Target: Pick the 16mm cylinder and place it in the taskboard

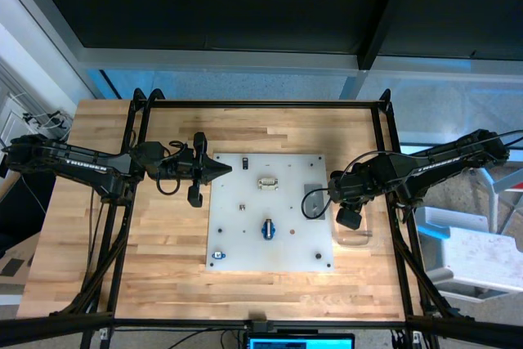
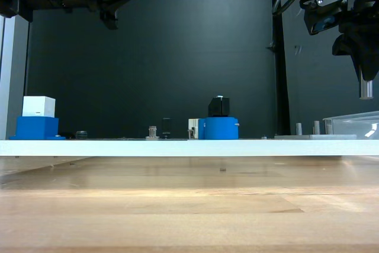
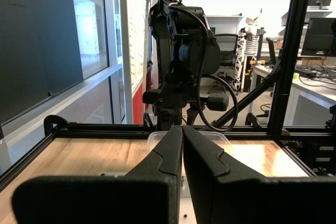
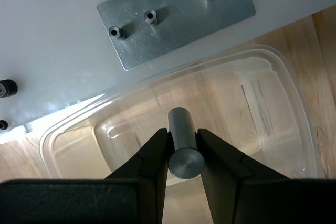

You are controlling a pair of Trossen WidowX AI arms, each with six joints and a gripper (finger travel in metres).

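Clamped between the right gripper's [image 4: 182,132] two dark fingers, the 16mm cylinder [image 4: 184,148] is a plain grey metal rod with no marking visible on it. It hangs upright over the clear plastic tray [image 4: 294,108], and in the low view its lower end sits above the tray's rim, touching nothing. The tray lies on the wooden table [image 1: 122,267] just beside the right edge of the taskboard [image 1: 245,234], near the grey metal block [image 4: 176,17] with its small pegs. The blue fitting [image 1: 267,229] and the beige connector [image 1: 267,182] stand further in on the board.

The left gripper [image 3: 182,129] is raised high over the board's left edge, its fingers pressed together on nothing. White lettering on the left arm [image 1: 82,158] appears to read TROSSEN.
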